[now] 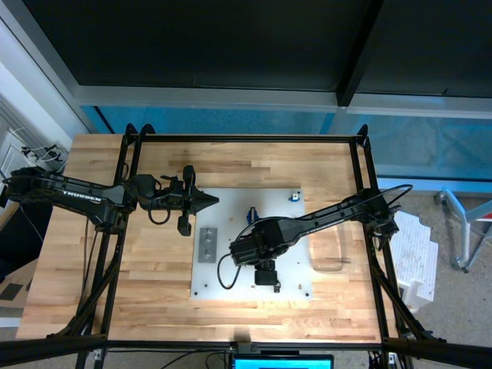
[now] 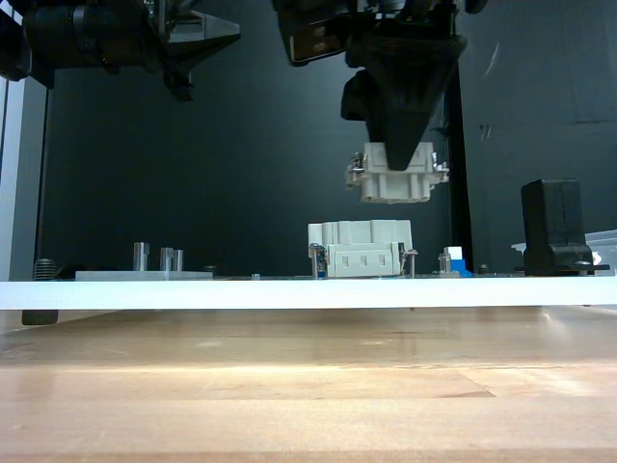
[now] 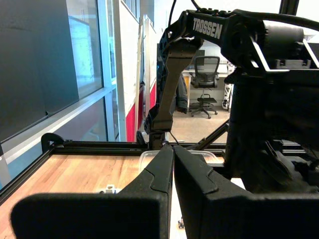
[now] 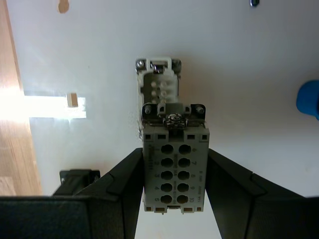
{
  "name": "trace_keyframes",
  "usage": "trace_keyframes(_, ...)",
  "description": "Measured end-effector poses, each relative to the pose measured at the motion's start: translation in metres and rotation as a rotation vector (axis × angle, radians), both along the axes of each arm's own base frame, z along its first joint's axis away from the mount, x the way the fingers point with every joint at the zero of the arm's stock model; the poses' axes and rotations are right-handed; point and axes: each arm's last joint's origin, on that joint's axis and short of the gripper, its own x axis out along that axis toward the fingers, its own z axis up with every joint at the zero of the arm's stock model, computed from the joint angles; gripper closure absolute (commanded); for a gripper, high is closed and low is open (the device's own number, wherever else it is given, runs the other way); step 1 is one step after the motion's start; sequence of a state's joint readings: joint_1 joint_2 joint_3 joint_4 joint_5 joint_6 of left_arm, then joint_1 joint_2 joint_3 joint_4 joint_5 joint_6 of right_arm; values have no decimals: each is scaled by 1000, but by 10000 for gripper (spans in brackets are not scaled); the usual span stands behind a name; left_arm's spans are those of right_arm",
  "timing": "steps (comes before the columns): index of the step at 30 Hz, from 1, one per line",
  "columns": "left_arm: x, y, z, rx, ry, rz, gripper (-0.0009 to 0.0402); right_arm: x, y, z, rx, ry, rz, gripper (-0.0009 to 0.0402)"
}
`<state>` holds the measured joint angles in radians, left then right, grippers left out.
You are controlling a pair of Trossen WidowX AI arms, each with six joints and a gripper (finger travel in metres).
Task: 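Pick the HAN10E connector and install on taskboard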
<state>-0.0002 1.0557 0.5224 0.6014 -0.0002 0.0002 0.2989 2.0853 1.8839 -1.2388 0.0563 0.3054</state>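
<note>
Low view: HAN10E connector (image 2: 395, 183) is pinched in the right gripper (image 2: 397, 154) and hung clear above the taskboard (image 2: 289, 292), nothing touched. A matching beige housing (image 2: 360, 249) is seated on the board. The connector is sited at about 1 o'clock of it, with a gap between.

Right wrist view: jaws are clamped on the two long flanks at mid-body. The ten-hole face is turned to the camera, with a screw and metal bracket at the exposed end. The housing is seen just beyond that end, so alignment is judged incomplete.

The idle left gripper (image 1: 209, 200) is held high at about 10 o'clock of the board, fingers (image 3: 159, 172) pressed together, nothing carried. At 9 o'clock of the right gripper, well apart, the grey block (image 1: 208, 244) is found.

Handling, as judged:
- Light, rigid moulded body, no give expected.
- Flanks look smooth, so slip or twist under an off-axis push is possible.
- The flat long sides are rated the best hold, as taken now.
- Metal ends and contact face are better left untouched.
- Square, straight-down seating is likely needed. Jamming is risked if tilted.
</note>
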Motion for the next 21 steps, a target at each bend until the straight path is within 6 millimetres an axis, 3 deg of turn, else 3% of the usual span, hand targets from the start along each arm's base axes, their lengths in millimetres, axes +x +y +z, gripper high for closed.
trace_keyframes(13, 0, 0, 0, 0, -1, 0, 392, 22, 5, -9, -1, 4, -3, 359)
trace_keyframes(21, 0, 0, 0, 0, -1, 0, 392, 25, 6, -10, 1, 0, -5, 359)
